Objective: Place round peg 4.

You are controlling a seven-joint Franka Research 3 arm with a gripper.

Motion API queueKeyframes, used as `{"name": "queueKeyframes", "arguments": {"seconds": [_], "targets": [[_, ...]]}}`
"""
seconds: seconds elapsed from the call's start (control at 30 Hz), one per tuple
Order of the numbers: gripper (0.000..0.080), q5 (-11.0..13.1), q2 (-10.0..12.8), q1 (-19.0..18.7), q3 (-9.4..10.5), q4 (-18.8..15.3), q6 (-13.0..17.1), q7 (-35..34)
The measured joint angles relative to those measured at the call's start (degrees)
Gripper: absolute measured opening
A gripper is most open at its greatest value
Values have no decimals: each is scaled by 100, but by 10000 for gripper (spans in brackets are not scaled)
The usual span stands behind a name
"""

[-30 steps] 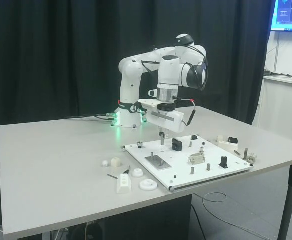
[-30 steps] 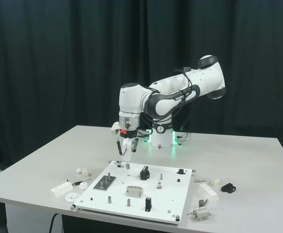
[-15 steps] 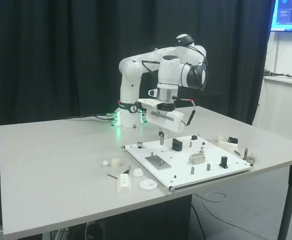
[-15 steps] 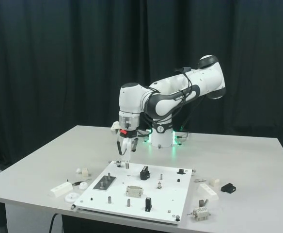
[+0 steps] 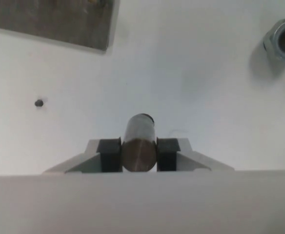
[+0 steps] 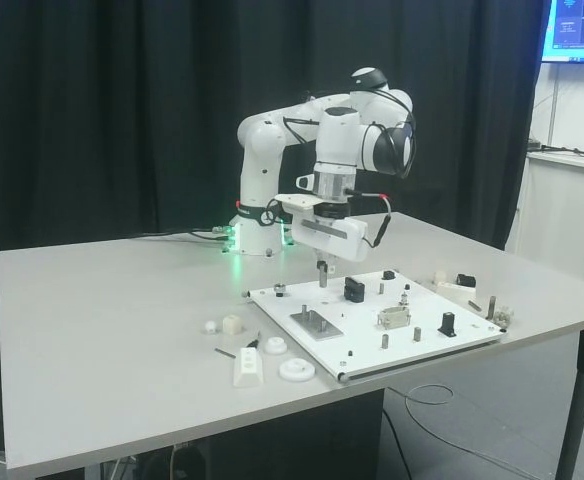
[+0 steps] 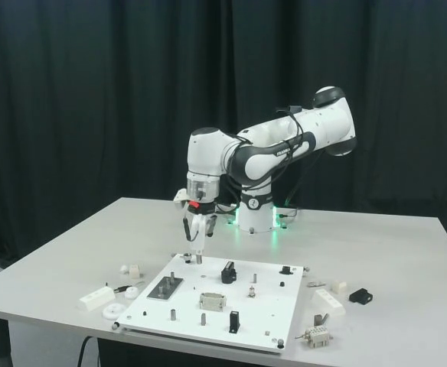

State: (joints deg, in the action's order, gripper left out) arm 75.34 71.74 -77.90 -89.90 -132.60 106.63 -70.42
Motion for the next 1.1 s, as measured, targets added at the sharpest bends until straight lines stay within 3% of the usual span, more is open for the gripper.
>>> {"name": "queueKeyframes", "arguments": {"seconds": [1.1], "targets": [[149,-4,0,3,0,28,76,14]]}}
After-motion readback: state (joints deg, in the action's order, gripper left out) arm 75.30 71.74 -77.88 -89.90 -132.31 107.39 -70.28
